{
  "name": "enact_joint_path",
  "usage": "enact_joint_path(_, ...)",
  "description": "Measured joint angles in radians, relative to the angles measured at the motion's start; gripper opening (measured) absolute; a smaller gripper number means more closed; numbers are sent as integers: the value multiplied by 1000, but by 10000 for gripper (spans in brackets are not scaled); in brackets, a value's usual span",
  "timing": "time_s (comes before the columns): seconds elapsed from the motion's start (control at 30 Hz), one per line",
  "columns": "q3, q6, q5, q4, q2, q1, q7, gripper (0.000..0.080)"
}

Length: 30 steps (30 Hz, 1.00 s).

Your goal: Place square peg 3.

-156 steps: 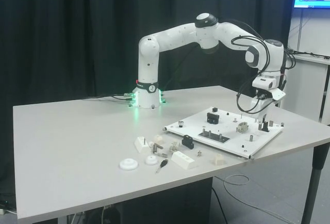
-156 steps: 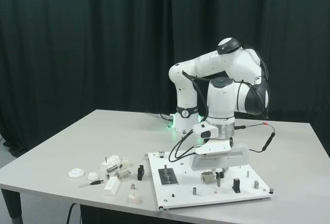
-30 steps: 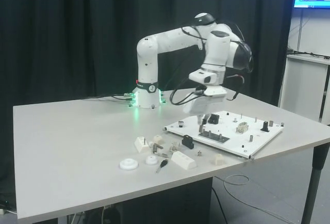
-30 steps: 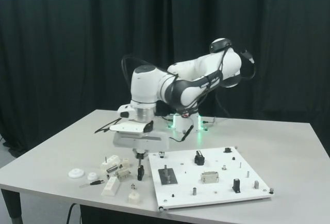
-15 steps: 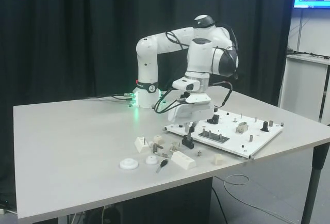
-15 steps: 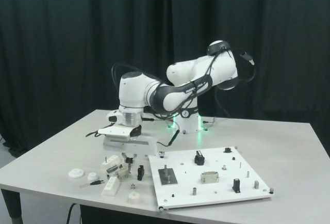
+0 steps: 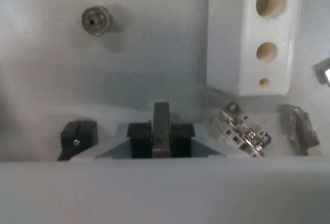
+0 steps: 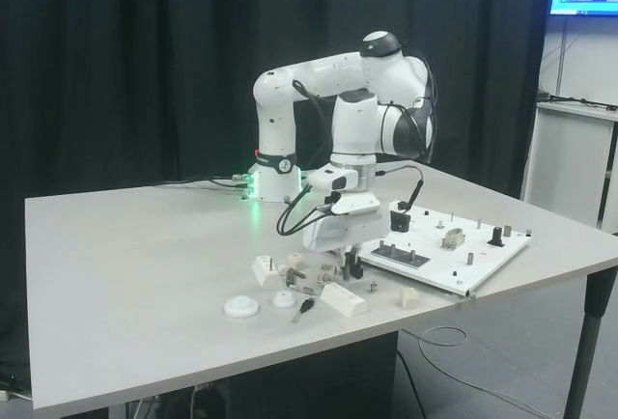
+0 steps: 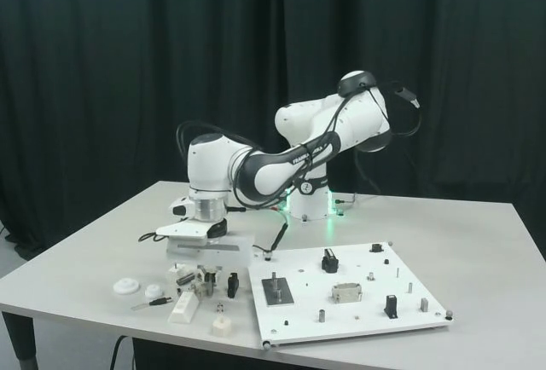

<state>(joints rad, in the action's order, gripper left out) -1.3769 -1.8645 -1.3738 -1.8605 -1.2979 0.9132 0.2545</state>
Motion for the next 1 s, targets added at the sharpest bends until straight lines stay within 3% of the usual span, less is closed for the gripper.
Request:
enact_joint_path(0.4,14,-10,-18,0,-3,-11,13,76)
enact_joint_path(0.43,14,-10,-20,0,-3,-11,13,193)
enact_joint_path(0.73,10,-13,-22,2,-3,-12,13,193)
enact_joint_path(0.77,9,-13,-22,2,-3,-12,13,736)
enact_joint_path(0.9,1,-13,-22,5,-1,-11,13,736)
enact_joint_path(0.93,-3,-13,-22,6,0,-11,13,786)
enact_joint_path(1.0,-8,-12,-22,7,1,-9,13,786)
